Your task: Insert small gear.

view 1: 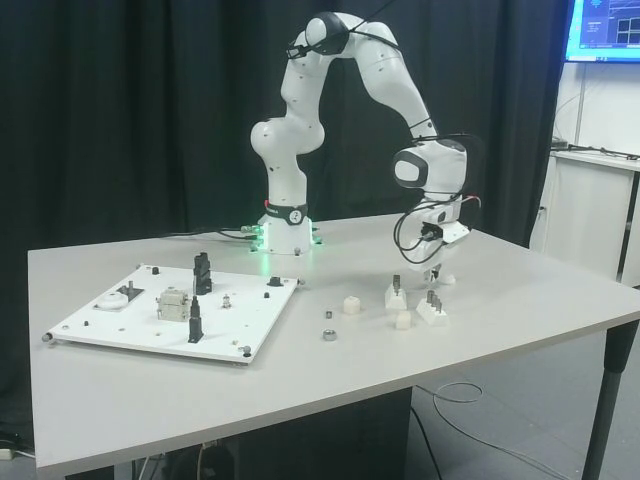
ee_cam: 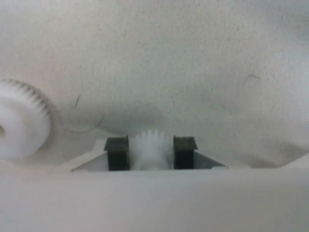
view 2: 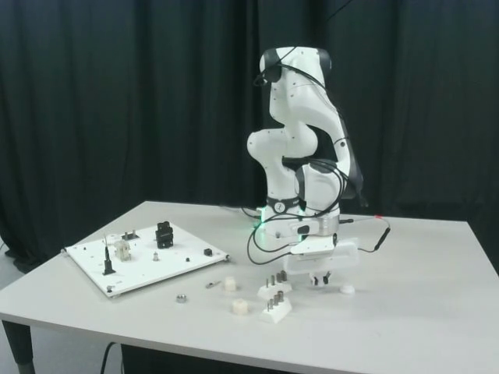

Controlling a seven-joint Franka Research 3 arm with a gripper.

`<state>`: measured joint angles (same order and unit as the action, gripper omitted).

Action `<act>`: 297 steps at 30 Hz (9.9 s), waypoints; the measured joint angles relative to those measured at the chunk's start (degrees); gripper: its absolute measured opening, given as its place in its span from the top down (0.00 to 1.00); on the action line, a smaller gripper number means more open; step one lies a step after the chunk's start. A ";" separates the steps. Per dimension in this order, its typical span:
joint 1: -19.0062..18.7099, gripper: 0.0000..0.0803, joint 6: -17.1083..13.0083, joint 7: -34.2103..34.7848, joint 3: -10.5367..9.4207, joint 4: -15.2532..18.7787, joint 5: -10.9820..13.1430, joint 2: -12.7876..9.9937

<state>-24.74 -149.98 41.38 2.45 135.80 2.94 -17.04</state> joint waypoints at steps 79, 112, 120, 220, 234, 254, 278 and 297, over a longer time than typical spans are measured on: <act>25.92 0.76 15.54 -34.37 27.94 -5.78 -19.47 14.49; 38.56 0.76 5.65 -49.20 44.13 -5.28 -2.31 7.49; 40.71 0.76 7.64 -49.15 44.13 -6.54 3.01 4.26; 43.99 0.76 17.22 -53.80 42.93 -15.62 25.70 -13.43; 43.71 0.76 16.83 -54.19 42.88 -15.56 26.99 -13.42; 43.66 0.76 16.32 -54.96 42.84 -15.27 27.63 -13.35; 43.66 0.76 15.77 -56.46 42.85 -14.86 28.95 -13.31; 43.01 0.02 14.46 -59.75 44.32 -14.95 27.47 -12.01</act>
<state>18.28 -135.52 -18.37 46.77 120.85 30.41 -29.06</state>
